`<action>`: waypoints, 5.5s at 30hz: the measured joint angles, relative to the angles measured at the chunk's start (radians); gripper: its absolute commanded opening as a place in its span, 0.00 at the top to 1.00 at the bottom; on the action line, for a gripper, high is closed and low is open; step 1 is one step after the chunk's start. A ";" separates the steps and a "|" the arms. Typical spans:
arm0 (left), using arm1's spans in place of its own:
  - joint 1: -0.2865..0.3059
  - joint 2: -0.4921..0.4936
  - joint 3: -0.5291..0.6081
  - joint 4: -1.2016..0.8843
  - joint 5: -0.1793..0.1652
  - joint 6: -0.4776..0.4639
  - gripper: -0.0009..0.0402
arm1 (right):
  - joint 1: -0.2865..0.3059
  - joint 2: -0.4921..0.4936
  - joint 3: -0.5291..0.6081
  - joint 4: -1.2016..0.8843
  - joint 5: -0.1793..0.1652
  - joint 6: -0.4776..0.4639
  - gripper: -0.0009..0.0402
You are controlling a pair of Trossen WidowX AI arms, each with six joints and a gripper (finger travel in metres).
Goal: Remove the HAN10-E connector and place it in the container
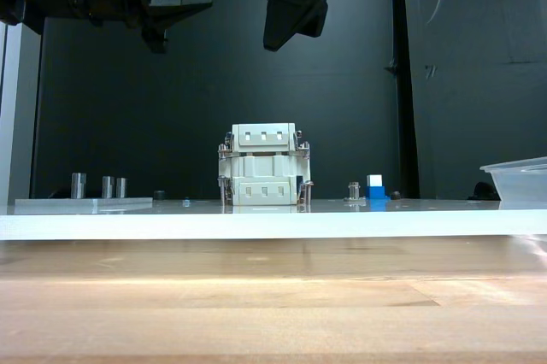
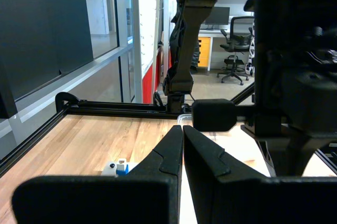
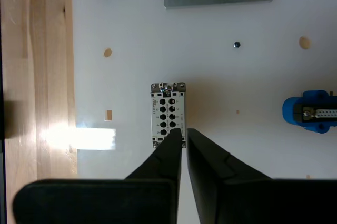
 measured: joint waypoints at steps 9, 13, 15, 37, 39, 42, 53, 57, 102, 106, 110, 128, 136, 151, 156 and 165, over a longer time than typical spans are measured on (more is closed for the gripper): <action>0.000 0.000 0.000 0.000 0.000 0.000 0.98 | 0.008 0.131 0.172 -0.118 0.000 0.015 0.68; 0.000 0.000 0.000 0.000 0.000 0.000 0.98 | 0.010 0.150 0.183 -0.121 0.000 0.018 0.57; 0.000 0.000 0.000 0.000 0.000 0.000 0.98 | 0.011 0.154 0.183 -0.121 0.000 0.018 0.53; 0.000 0.000 0.000 0.000 0.000 0.000 0.98 | 0.020 0.242 0.163 -0.128 0.000 0.014 0.24; 0.000 0.000 0.000 0.000 0.000 0.000 0.98 | 0.019 0.250 0.163 -0.111 0.000 0.011 0.24; 0.000 0.000 0.000 0.000 0.000 0.000 0.98 | 0.019 0.261 0.163 -0.104 0.000 0.009 0.24; 0.000 0.000 0.000 0.000 0.000 0.000 0.98 | 0.019 0.292 0.163 -0.091 0.000 -0.008 0.27; 0.000 0.000 0.000 0.000 0.000 0.000 0.98 | 0.019 0.294 0.163 -0.091 0.001 -0.016 0.33; 0.000 0.000 0.000 0.000 0.000 0.000 0.98 | 0.026 0.237 0.162 -0.108 -0.014 -0.064 0.91; 0.000 0.000 0.000 0.000 0.000 0.000 0.98 | 0.026 0.220 0.162 -0.114 -0.011 -0.060 0.91; 0.000 0.000 0.000 0.000 0.000 0.000 0.98 | 0.028 0.210 0.162 -0.115 -0.011 -0.058 0.91; 0.000 0.000 0.000 0.000 0.000 0.000 0.98 | 0.064 0.007 -0.119 0.035 -0.003 -0.013 0.91; 0.000 0.000 0.000 0.000 0.000 0.000 0.98 | 0.090 -0.151 -0.339 0.075 0.002 0.046 0.91; 0.000 0.000 0.000 0.000 0.000 0.000 0.98 | 0.177 -0.410 -0.686 0.116 0.053 0.260 0.91; 0.000 0.000 0.000 0.000 0.000 0.000 0.98 | 0.198 -0.466 -0.754 0.119 0.053 0.300 0.91; 0.000 0.000 0.000 0.000 0.000 0.000 0.98 | 0.220 -0.544 -0.845 0.129 0.053 0.338 0.91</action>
